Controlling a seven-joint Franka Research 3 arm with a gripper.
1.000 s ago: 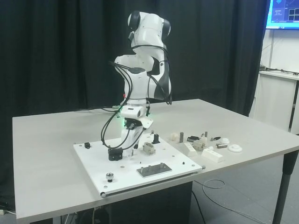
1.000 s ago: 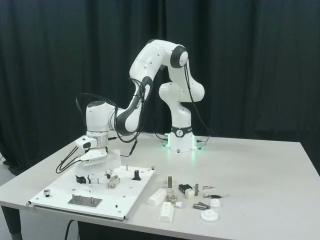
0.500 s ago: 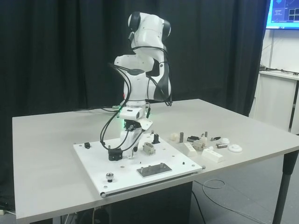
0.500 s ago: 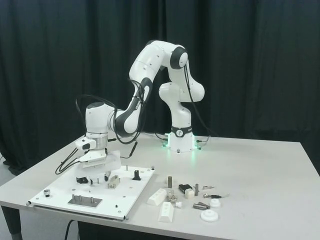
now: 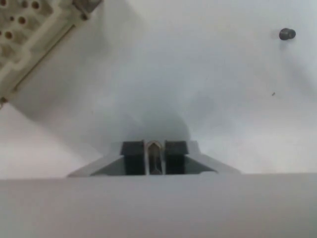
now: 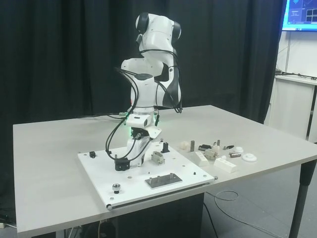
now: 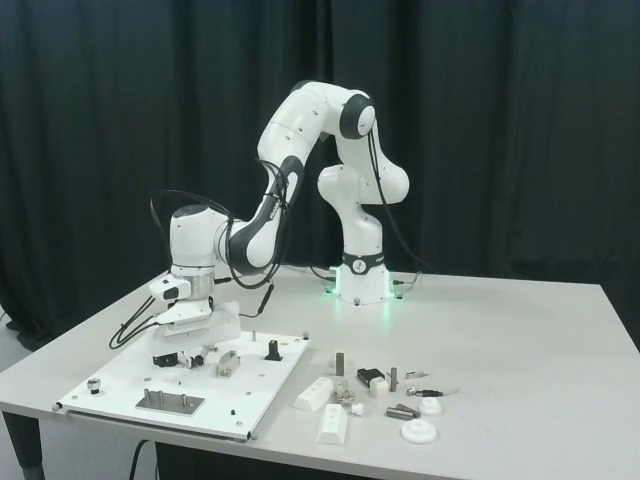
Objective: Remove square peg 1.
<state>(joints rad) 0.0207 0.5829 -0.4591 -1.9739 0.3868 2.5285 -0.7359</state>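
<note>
Grey peg (image 5: 154, 157) in gripper (image 5: 154, 159), unmarked

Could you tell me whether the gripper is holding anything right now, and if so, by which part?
Yes: the gripper is shut on a small grey peg, pinched between the two black fingertips at its sides, above the white board.

The gripper (image 7: 187, 341) has risen a little off the white board (image 7: 120, 385) since a second ago, with a thin peg (image 5: 154, 157) clamped between its fingers (image 5: 132, 157); the wrist sits slightly higher too.
</note>
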